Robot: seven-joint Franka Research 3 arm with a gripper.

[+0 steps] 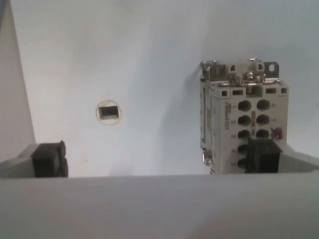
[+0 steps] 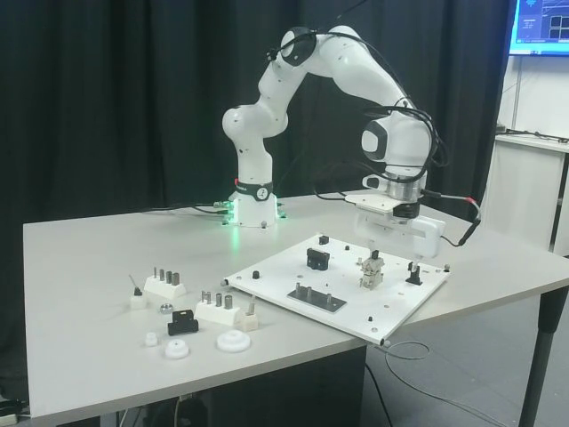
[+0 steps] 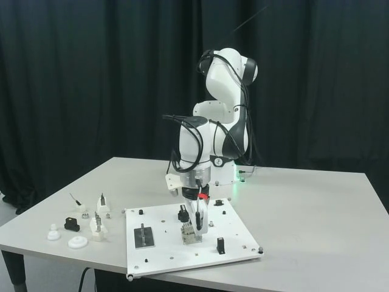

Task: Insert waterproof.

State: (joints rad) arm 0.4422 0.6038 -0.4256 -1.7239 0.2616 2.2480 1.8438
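Note:
The waterproof connector [image 1: 244, 119] is a white block with two rows of black round sockets and a metal clip at one end. It stands on the white board [image 2: 391, 311], also seen as the connector [image 2: 371, 271] [image 3: 190, 234] in both room views. My gripper [image 1: 155, 158] hangs just above the board, open wide, with nothing between its fingers. One black pad [image 1: 261, 155] overlaps the connector's edge in the wrist view; the other pad [image 1: 50, 159] is far off over bare board. From the room, the gripper [image 2: 374, 252] [image 3: 198, 214] sits right over the connector.
On the board are a small recessed hole [image 1: 108, 112], black blocks [image 2: 317, 259] [image 2: 414, 273] and a grey plate with pegs [image 2: 316, 298]. Loose parts lie on the grey table beside it: white peg holders [image 2: 165, 285], a black piece [image 2: 182, 322], white gears [image 2: 233, 341].

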